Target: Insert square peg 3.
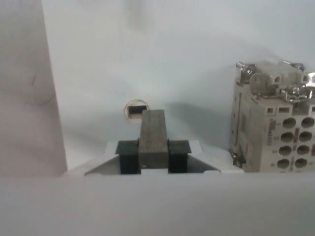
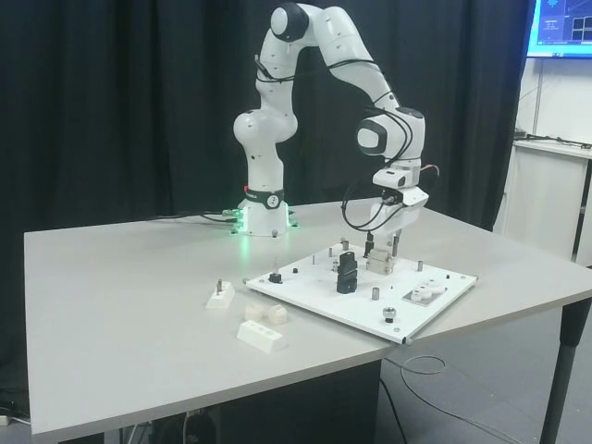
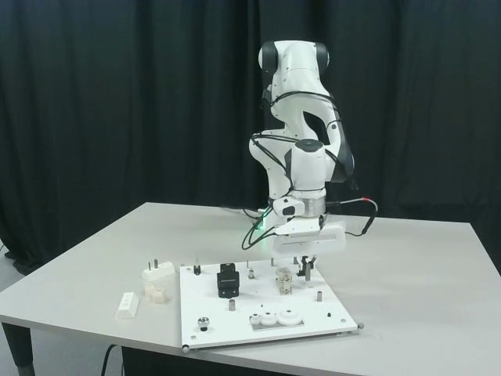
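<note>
In the wrist view my gripper [image 1: 153, 156] is shut on a grey square peg [image 1: 152, 137], which sticks out past the two black fingers [image 1: 128, 157]. Just beyond the peg's tip, a round socket with a square opening [image 1: 136, 109] sits in the white board [image 1: 147, 59]; peg and socket are apart. Both room views show the gripper [image 2: 381, 242] [image 3: 304, 269] hanging low over the back part of the white board [image 2: 435, 310] [image 3: 235, 329], pointing down, with the peg [image 3: 306, 271] just above the surface.
A pale multi-pin connector block [image 1: 273, 123] [image 2: 380, 263] [image 3: 283, 280] stands close beside the gripper. On the board there are also a black block [image 2: 345, 271] [image 3: 227, 280], short posts and white gears [image 2: 425, 294] [image 3: 274, 318]. White blocks [image 2: 262, 333] [image 3: 127, 305] lie on the grey table.
</note>
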You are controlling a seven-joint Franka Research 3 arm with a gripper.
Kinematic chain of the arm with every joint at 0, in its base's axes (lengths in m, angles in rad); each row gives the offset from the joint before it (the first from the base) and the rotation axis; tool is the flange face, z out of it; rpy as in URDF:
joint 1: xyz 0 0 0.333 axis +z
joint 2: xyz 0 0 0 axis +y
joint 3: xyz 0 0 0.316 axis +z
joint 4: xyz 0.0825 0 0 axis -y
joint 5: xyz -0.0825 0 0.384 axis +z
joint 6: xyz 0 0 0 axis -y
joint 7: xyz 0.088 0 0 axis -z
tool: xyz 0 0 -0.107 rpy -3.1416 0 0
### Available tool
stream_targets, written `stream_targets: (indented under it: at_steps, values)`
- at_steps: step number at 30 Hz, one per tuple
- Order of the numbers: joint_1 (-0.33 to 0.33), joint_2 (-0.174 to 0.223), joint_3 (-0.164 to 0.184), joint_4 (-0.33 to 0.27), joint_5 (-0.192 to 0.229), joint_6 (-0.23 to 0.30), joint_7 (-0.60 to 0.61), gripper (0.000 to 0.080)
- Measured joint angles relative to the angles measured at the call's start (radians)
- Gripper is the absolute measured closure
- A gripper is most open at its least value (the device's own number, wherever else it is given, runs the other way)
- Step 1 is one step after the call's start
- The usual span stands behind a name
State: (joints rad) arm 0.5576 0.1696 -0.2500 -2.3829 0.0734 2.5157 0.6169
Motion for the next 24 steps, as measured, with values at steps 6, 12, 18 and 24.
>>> stream_targets:
  at_steps: [6,12,18,24]
  values:
    - [-0.001,0.009,0.0,0.0,0.0,0.01,0.0,0.0689]
    - [-0.002,0.014,0.0,0.0,0.0,0.011,-0.001,0.0689]
    - [-0.003,0.023,0.0,0.0,0.0,0.015,-0.002,0.0689]
    - [-0.003,0.032,0.0,0.0,0.0,0.017,-0.008,0.0689]
